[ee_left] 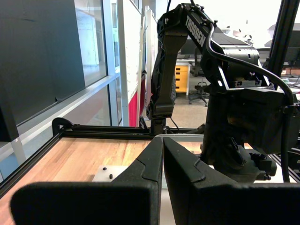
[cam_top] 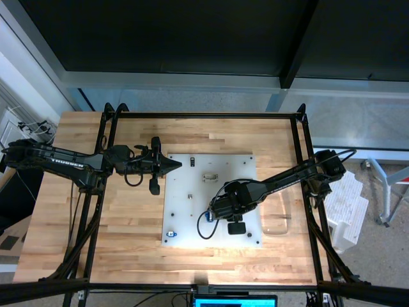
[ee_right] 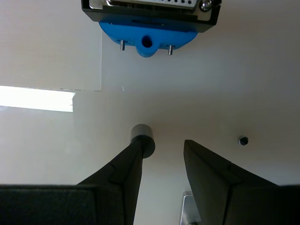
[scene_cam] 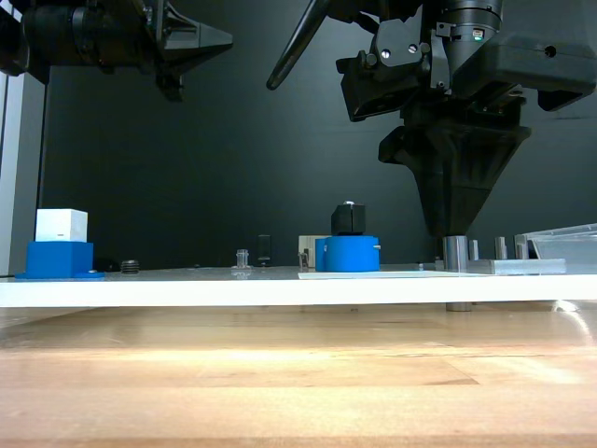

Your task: Remove the 16mm cylinder and place in the container

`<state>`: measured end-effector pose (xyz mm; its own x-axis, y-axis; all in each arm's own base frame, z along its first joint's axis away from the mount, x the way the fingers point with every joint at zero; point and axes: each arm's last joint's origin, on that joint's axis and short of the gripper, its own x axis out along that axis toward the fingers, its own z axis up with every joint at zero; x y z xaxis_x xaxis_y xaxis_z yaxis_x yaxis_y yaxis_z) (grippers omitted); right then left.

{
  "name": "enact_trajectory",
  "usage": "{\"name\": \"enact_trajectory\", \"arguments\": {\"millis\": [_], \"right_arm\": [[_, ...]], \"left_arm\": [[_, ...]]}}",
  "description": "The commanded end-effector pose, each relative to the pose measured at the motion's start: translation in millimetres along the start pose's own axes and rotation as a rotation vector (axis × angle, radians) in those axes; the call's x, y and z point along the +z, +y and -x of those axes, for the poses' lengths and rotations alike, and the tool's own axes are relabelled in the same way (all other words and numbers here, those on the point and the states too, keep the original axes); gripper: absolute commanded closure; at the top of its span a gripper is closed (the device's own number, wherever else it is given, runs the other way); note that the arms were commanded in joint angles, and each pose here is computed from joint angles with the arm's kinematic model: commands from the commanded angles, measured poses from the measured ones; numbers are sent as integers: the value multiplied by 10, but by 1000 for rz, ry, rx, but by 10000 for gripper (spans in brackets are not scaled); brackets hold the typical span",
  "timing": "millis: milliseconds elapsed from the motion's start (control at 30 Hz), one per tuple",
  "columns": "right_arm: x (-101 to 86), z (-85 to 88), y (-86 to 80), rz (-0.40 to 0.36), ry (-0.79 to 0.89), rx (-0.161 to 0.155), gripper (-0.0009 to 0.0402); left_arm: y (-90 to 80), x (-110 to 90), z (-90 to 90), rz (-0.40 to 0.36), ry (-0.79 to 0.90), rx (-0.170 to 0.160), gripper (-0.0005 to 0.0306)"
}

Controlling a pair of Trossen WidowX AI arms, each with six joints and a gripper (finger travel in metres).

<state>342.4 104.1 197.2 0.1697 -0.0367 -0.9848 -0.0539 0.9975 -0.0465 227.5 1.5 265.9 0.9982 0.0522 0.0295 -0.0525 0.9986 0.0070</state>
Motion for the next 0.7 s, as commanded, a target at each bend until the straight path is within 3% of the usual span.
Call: {"name": "enact_trajectory", "arguments": {"millis": [33,333,700], "right_arm": [[5,-15,2,-2,-7,1,271],[10,-22,3,-2,-15,3,295],[9,-22,3,-14,-13,3,370]], "left_arm": [[0,-1,-1,0,0,0,300],[0,0,-1,0,0,0,300],[0,0,-1,0,0,0,300]]}}
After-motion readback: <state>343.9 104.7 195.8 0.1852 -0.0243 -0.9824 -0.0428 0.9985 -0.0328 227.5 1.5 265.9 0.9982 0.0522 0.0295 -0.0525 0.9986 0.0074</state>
